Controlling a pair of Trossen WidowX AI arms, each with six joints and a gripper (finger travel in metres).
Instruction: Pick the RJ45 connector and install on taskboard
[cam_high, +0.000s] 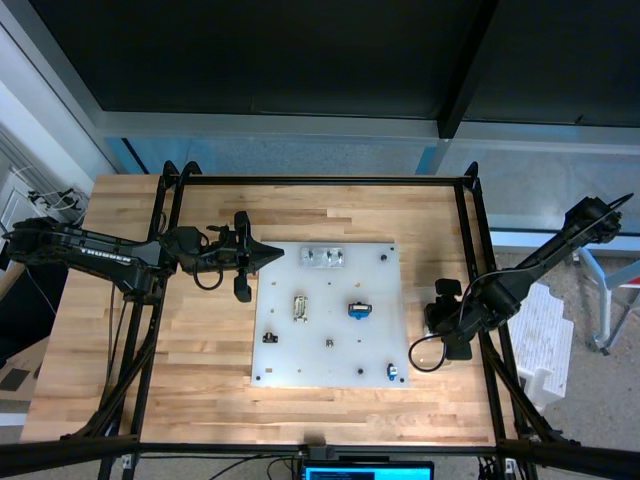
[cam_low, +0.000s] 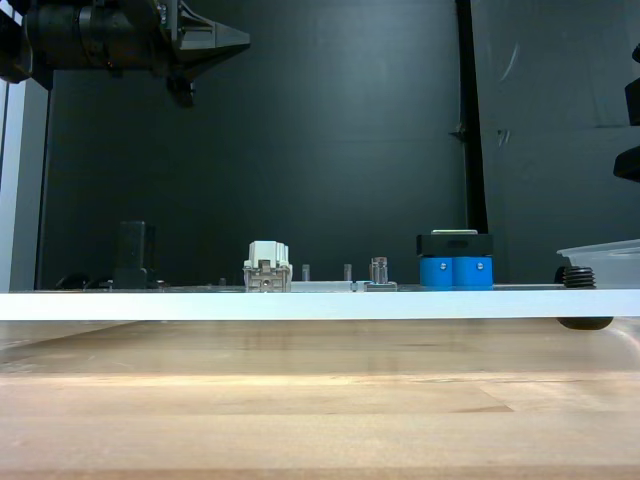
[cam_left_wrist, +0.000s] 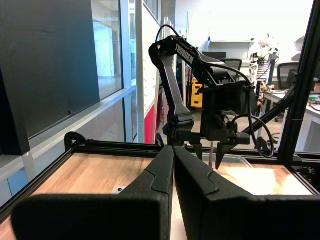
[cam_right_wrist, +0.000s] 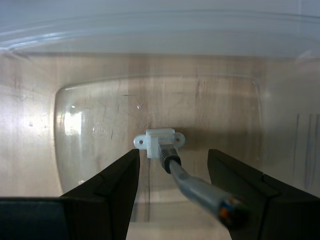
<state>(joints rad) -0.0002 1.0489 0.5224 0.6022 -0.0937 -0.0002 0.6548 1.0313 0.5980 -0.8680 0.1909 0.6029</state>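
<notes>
Wooden table (cam_high: 200, 380), planks running from 9 to 3 o'clock. Carries a white taskboard (cam_high: 300, 350) lying flat at centre. Just beside the board at 3 o'clock, a clear tray (cam_low: 605, 250). Ringed by a black frame (cam_high: 320, 181). Above the board's 10 o'clock corner, left gripper (cam_high: 278, 256), fingers pressed together; over the tray, right gripper (cam_right_wrist: 173, 155), fingers spread.

White lettering "TROSSEN" reads on the left arm (cam_high: 100, 250) in the high view, on the link behind the left gripper (cam_high: 272, 256), which hangs closed over the left edge of the taskboard (cam_high: 330, 300). The left wrist view shows "ROSSEN" on the right arm (cam_left_wrist: 186, 51). The right gripper (cam_high: 446, 322) hangs spread over the clear tray (cam_right_wrist: 150, 30), right of the board. Monitor (cam_high: 367, 470) at near edge: text unreadable. No other legible marks.
</notes>
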